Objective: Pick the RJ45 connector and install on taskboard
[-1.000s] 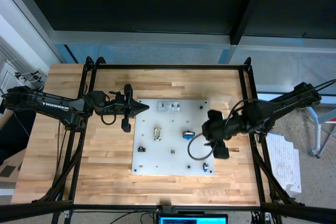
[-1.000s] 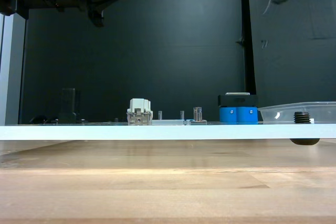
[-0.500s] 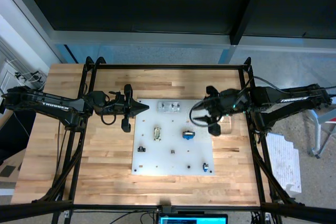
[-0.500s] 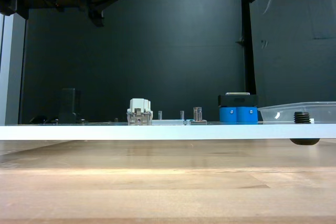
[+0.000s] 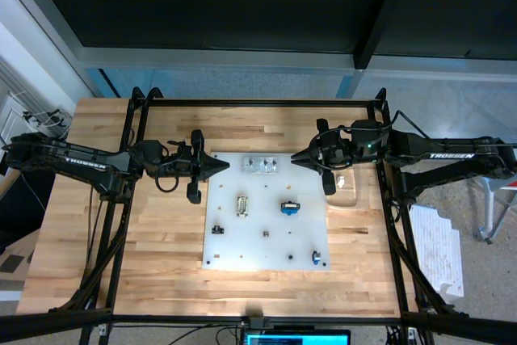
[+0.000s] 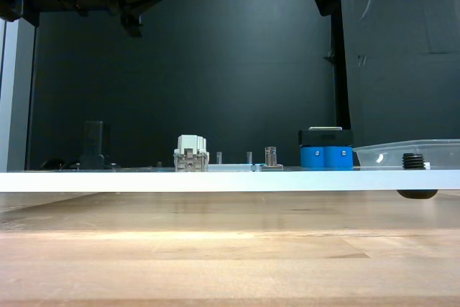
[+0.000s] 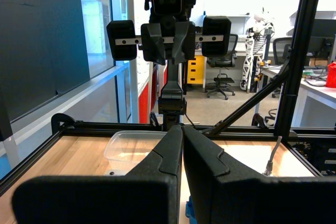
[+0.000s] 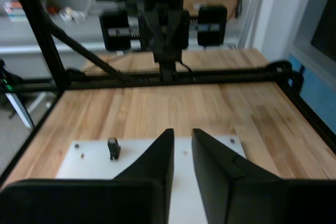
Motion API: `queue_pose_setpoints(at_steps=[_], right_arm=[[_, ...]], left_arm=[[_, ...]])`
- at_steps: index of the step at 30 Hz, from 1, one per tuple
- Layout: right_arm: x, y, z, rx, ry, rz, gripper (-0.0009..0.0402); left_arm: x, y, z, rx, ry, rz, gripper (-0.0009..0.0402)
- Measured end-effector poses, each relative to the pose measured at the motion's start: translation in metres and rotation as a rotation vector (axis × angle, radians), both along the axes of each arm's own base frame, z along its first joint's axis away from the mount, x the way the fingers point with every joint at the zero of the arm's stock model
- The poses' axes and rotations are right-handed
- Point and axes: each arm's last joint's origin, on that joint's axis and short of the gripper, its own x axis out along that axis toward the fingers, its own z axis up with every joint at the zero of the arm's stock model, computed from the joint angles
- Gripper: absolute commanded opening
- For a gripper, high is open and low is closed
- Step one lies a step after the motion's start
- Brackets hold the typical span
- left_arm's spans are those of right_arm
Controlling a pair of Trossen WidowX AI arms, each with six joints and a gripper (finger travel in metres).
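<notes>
The white taskboard lies flat in the middle of the table, and its near edge shows in the low view. My left gripper hovers high over the board's far left edge, pointing right. Its fingers are pressed together and hold nothing. My right gripper hovers high over the board's far right part, pointing left at the other arm. A narrow gap separates its fingers, with nothing between them. I cannot pick out the RJ45 connector with certainty. A small pale item lies in the clear tray.
The clear plastic tray stands just off the board's right edge. On the board are a silver block, a metal connector, blue pieces and a small black part. A black frame rings the table.
The right arm has swung from over the board's near right part up to its far right corner and now points left. The left arm has not moved.
</notes>
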Motion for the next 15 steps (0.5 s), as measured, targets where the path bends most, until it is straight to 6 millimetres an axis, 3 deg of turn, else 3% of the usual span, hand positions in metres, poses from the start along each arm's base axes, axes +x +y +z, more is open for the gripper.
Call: queue_pose_setpoints(at_steps=[15], right_arm=[[0.004,-0.002,-0.023,-0.001,-0.21,0.001,0.0]], left_arm=[[0.0,0.0,0.0,0.0,0.0,0.0,0.0]])
